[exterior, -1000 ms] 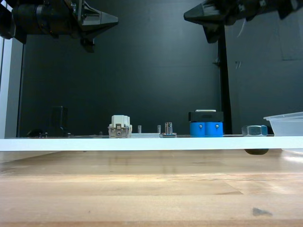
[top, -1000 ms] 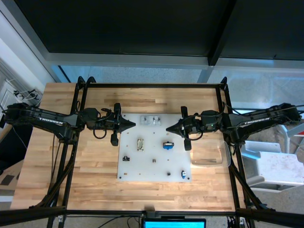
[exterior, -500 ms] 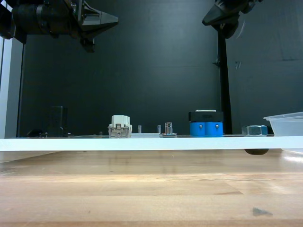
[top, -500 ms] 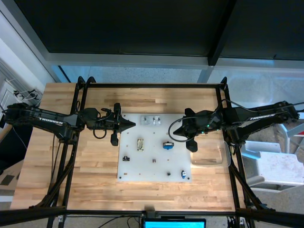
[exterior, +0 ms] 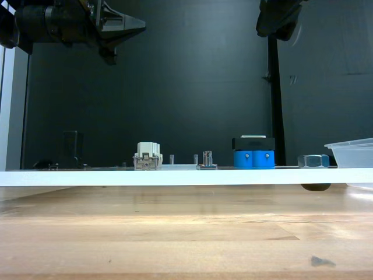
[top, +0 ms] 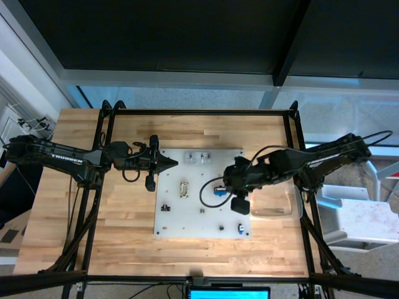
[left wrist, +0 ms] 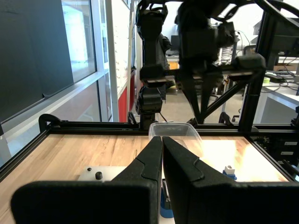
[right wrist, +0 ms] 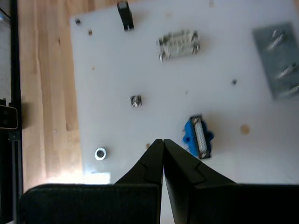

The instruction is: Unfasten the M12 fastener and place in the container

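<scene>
Silver M12 fastener (right wrist: pixel 100 153): on its stud, container (top: pixel 277 217) without it.
Right gripper (right wrist: pixel 160 140): over board (top: pixel 187 218), jaws clenched.
Left gripper (left wrist: pixel 162 137): board's left edge, jaws clenched.

Masking a strip of the board (right wrist: pixel 140 60) behind the right pincer (right wrist: pixel 162 141) in the right wrist view. Burying most of the blue plug (left wrist: pixel 164 205) behind the left pincer (left wrist: pixel 162 139) in the left wrist view. Cropping the container (exterior: pixel 351 153) at the low view's right edge, showing one end only. Cutting the right pincer at the top edge there, high above the board's right half; clipping the arm behind the left pincer, high over the left side. Concealing the stud under the nut (exterior: pixel 313 160). Shrinking that nut to a speck in the high view.
</scene>
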